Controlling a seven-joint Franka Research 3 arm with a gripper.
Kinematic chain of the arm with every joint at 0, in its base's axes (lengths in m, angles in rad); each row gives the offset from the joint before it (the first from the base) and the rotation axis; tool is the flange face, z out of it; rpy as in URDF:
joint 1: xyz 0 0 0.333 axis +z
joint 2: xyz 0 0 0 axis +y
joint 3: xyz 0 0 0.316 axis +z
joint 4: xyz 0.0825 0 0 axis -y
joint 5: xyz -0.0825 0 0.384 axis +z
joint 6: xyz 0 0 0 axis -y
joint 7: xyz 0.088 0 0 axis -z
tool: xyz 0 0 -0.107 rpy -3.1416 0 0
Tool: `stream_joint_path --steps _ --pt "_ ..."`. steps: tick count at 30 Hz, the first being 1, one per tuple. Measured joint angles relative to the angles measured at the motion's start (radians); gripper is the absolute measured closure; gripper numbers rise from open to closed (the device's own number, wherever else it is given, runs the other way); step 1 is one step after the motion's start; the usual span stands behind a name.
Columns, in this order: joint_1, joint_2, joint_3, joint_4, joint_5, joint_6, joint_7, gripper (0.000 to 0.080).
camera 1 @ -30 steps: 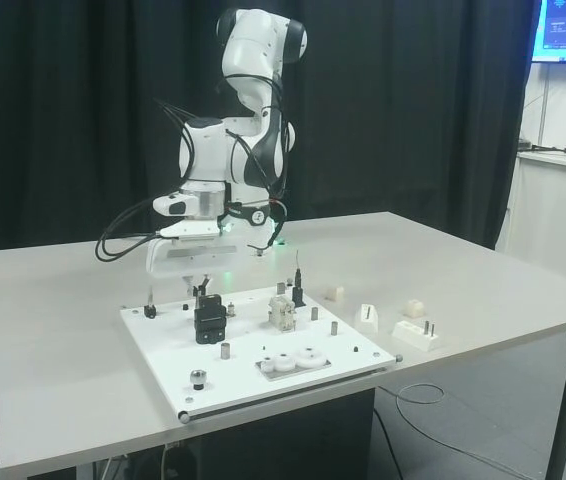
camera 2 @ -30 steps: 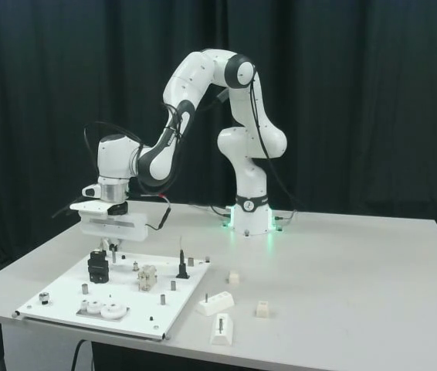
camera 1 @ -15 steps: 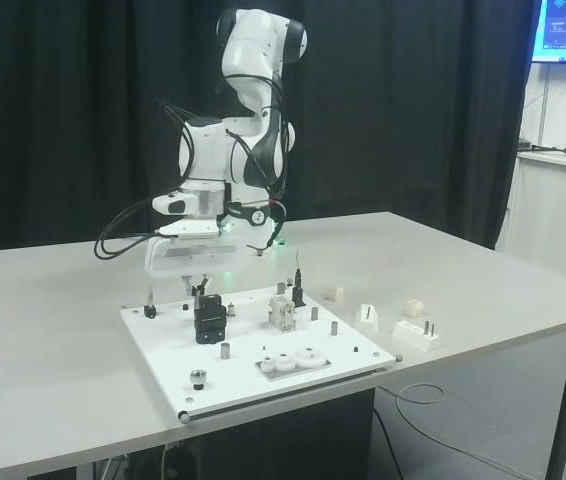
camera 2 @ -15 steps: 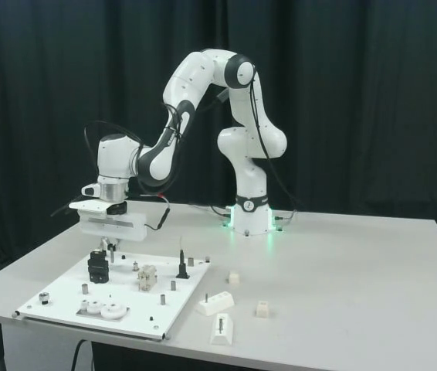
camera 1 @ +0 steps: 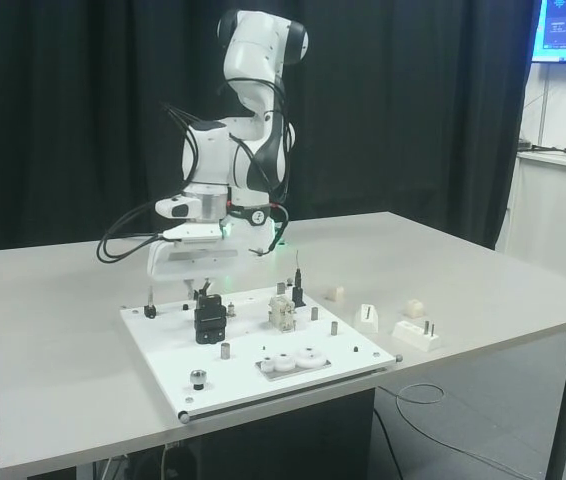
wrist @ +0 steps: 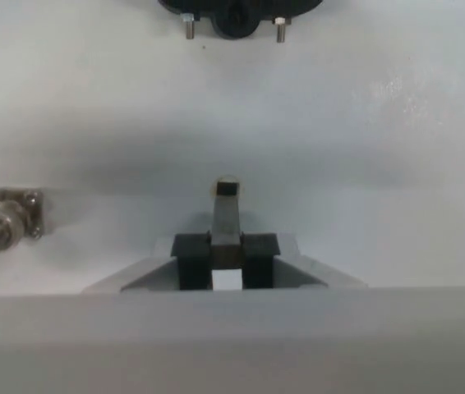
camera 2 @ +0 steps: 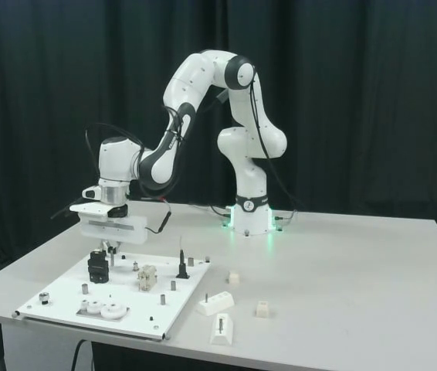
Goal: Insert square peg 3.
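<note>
The gripper [wrist: 227, 261] is clenching the square peg [wrist: 227, 215] between its two black fingertips [wrist: 190, 261]. In the wrist view the peg is projecting straight out past the fingertips, its grey shank running away from the camera toward the white board [wrist: 364, 123]. The far end of the peg is lying over a small rounded feature on the board; whether the peg is touching it or hanging just above cannot be told from this view.

In the first room view the gripper [camera 1: 203, 290] is sitting low over the rear part of the white board [camera 1: 163, 340], just behind the black block [camera 1: 209, 318]. In the second room view the gripper [camera 2: 111, 247] is occupying the same position, beside the black block [camera 2: 97, 267]. The peg itself is too small to resolve in either room view.

Handling judgement: the peg appears to be a short metal bar, hence rigid, light for the arm, and not fragile. Its flat sides are giving the pads a stable, non-rolling seat, but smooth metal is likely to slip along its axis if the tip meets resistance. The recommended hold is on two opposite flats, near the upper end, leaving the lower end free to enter the hole. A square section is demanding rotational alignment with the hole; a skewed approach risks jamming at the edge.
</note>
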Motion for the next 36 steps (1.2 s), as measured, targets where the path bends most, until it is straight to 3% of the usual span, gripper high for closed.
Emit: stream_joint_path --steps 36 --pt "0.007 0.026 0.000 0.002 -0.001 0.020 0.002 0.0730"
